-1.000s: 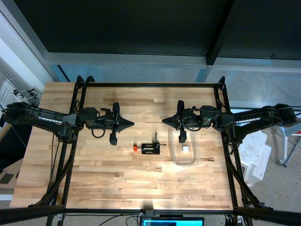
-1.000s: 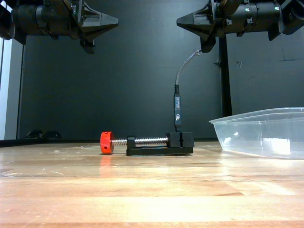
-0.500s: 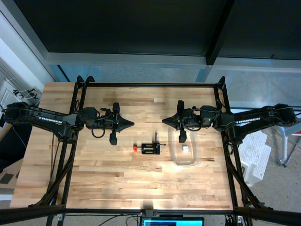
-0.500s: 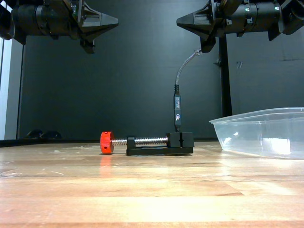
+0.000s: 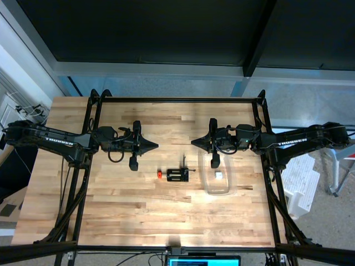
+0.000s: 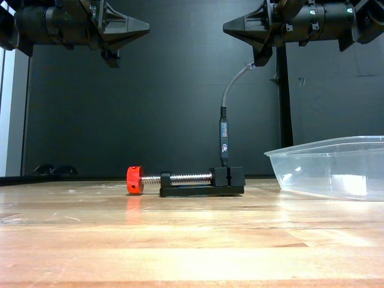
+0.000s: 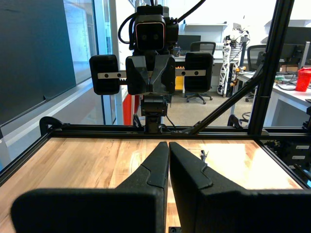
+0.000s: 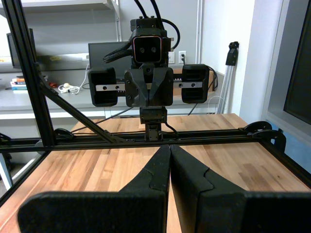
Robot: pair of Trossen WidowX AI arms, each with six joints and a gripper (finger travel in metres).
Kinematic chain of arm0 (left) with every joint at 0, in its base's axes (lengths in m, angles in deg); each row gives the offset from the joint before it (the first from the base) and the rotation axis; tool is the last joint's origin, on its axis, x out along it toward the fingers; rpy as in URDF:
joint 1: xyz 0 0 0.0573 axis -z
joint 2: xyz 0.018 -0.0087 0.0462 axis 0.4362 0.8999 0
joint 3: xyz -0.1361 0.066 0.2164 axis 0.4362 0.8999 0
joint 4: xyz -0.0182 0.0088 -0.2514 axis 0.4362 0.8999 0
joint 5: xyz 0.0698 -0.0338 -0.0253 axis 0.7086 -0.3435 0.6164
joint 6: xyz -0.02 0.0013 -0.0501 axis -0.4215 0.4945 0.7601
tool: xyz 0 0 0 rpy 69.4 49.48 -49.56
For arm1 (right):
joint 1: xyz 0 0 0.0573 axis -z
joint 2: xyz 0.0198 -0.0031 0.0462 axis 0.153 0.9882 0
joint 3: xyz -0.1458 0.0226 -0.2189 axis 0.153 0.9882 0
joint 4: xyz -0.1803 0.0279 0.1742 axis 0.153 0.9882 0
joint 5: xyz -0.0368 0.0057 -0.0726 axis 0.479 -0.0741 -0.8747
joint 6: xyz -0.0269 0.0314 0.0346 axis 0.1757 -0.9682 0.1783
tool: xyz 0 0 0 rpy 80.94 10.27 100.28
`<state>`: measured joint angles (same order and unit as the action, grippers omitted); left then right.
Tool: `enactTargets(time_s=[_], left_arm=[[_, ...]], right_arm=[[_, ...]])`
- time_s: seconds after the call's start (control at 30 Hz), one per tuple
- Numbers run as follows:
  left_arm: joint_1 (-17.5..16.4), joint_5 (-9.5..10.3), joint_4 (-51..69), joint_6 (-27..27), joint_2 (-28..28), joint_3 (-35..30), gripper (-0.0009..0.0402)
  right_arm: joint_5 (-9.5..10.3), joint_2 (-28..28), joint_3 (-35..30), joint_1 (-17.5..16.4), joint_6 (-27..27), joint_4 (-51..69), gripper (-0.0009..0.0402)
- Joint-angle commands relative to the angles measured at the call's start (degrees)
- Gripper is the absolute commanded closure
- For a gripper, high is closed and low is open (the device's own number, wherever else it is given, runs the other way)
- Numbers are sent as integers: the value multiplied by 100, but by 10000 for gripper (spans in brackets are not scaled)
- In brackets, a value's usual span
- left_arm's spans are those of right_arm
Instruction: Pick the USB-C connector and install on taskboard
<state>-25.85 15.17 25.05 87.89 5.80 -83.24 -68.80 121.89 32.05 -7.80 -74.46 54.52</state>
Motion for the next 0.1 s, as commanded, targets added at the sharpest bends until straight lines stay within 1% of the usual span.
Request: enactTargets(time_s=[0.03, 0.1], left_arm=[[0, 0, -2, 0, 2, -2, 393], [-2, 0, -2, 0, 2, -2, 393]], right_arm=[[-2, 2, -2, 0, -2, 0, 393], [-2, 2, -2, 0, -2, 0, 393]])
